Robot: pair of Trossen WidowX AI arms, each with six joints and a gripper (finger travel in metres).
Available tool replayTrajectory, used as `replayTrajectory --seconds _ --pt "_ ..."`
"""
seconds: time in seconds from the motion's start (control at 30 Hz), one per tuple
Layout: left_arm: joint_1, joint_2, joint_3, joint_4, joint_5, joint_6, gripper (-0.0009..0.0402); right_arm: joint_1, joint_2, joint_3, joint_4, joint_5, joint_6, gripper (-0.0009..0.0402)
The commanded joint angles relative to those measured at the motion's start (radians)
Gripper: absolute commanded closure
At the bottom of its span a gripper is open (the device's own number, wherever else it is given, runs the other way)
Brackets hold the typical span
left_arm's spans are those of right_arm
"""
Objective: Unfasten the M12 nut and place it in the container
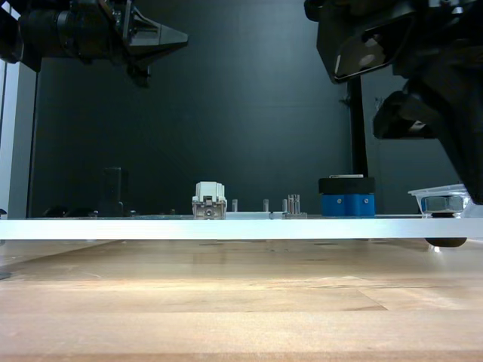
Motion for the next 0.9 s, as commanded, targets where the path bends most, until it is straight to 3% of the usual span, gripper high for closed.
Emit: replayTrajectory --seconds 0.03,0.27,0.53,0.57,0.67,0.73,0.9 --pt "0.0 0.0 0.0 0.001 0.0 0.0 0.0393 -0.002 0.001 -0.002 -0.013 0.039 0.008 0.0393" --pt "0.0 0.0 0.0 0.0 0.0 0.0 0.0393 -0.003 -0.005 -0.002 -0.032 0.077 0.016 0.0393" --pt "0.0 0.0 0.0 0.001 0.0 0.0 0.0393 -0.003 -0.005 -0.002 -0.037 0.079 0.007 0.0393" --pt "0.0 0.0 0.0 0.0 0.0 0.0 0.0393 -0.003 -0.007 -0.002 -0.048 0.092 0.0 0.0393" --pt "0.0 0.0 0.0 0.0 0.0 0.0 0.0393 -0.003 -0.024 0.005 -0.157 0.278 0.061 0.0394" --pt "0.0 0.0 0.0 0.001 0.0 0.0 0.0393 -0.002 -0.034 0.02 -0.222 0.346 0.065 0.0393" --pt "0.0 0.0 0.0 -0.003 0.0 0.0 0.0393 0.0 -0.05 0.042 -0.253 0.315 0.064 0.0393"
